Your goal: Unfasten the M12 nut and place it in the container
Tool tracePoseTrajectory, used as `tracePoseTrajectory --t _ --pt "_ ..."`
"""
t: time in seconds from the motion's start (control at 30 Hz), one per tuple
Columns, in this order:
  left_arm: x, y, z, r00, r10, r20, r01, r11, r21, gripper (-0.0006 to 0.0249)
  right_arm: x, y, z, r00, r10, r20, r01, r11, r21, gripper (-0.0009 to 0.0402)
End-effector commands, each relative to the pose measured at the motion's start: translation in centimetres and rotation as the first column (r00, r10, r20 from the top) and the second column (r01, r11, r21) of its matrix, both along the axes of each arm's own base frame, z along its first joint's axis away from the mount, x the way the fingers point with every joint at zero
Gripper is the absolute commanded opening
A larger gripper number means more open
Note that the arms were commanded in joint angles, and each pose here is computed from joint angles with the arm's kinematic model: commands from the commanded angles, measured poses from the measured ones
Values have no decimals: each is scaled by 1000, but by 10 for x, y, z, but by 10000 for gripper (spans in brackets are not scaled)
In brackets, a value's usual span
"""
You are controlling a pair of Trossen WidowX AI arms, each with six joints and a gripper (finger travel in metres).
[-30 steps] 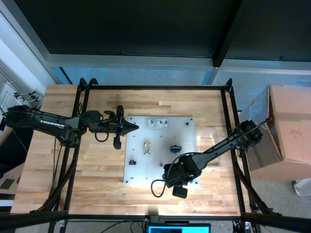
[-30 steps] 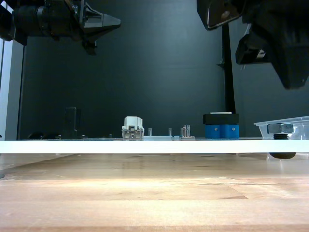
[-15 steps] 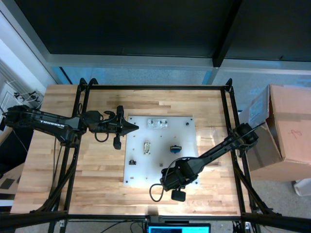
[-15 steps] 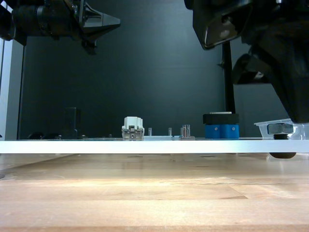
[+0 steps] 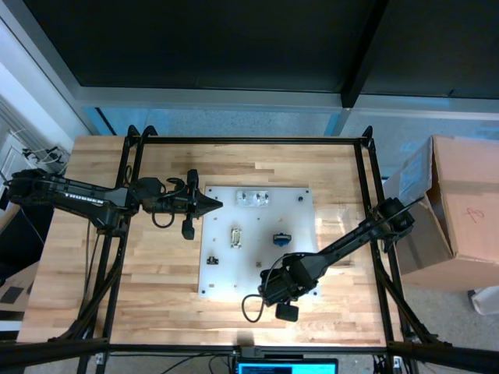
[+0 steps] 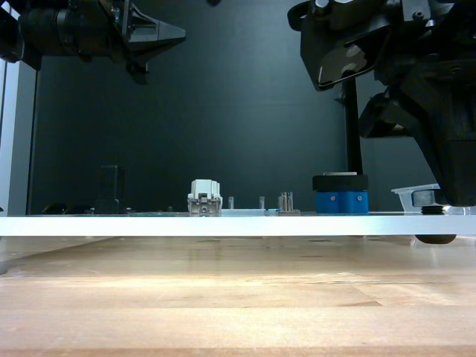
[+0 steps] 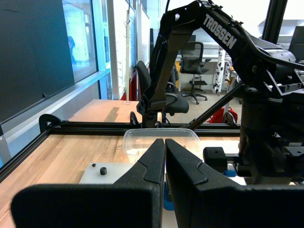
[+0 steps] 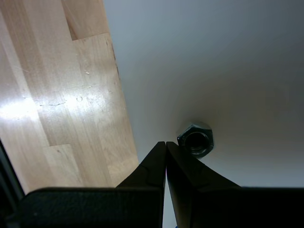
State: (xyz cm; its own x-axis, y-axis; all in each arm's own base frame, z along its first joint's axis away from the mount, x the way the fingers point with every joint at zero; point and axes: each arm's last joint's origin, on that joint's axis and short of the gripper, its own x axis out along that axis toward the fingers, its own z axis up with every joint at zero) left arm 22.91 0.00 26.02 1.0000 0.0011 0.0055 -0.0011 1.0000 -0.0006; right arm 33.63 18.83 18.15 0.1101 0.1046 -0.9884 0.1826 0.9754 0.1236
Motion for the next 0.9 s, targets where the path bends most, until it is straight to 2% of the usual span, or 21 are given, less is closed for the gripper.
tracePoseTrajectory --t 0.03,0.53,0.57,0.6,0.63,0.67,0.7,0.73,0.9 --pt "0 0 0 1000 0 0 0 1000 0 0 -1 -2 0 1000 -10 0 10 1000 -23 0" --pt "0 0 0 1000 0 0 0 1000 0 0 -2 -2 2 1000 3 -5 -3 1000 -27 0" --pt "0 0 0 1000 0 0 0 1000 0 0 -3 -3 2 1000 17 -3 -17 999 -47 0" --pt "0 0 0 1000 0 0 0 1000 0 0 -5 -6 5 1000 1 9 0 994 -114 0" --pt "0 0 0 1000 0 0 0 1000 0 0 -7 -11 8 999 -42 27 47 977 -206 0" --pt "0 0 0 1000 0 0 0 1000 0 0 -9 -14 12 997 -59 45 70 958 -280 0" --pt "0 0 0 1000 0 0 0 1000 0 0 -11 -16 16 997 -58 55 73 943 -324 0" --pt "0 0 0 1000 0 0 0 1000 0 0 -13 -17 20 997 -57 61 74 936 -344 0" --pt "0 0 0 1000 0 0 0 1000 0 0 -15 -17 26 996 -64 58 79 943 -322 0"
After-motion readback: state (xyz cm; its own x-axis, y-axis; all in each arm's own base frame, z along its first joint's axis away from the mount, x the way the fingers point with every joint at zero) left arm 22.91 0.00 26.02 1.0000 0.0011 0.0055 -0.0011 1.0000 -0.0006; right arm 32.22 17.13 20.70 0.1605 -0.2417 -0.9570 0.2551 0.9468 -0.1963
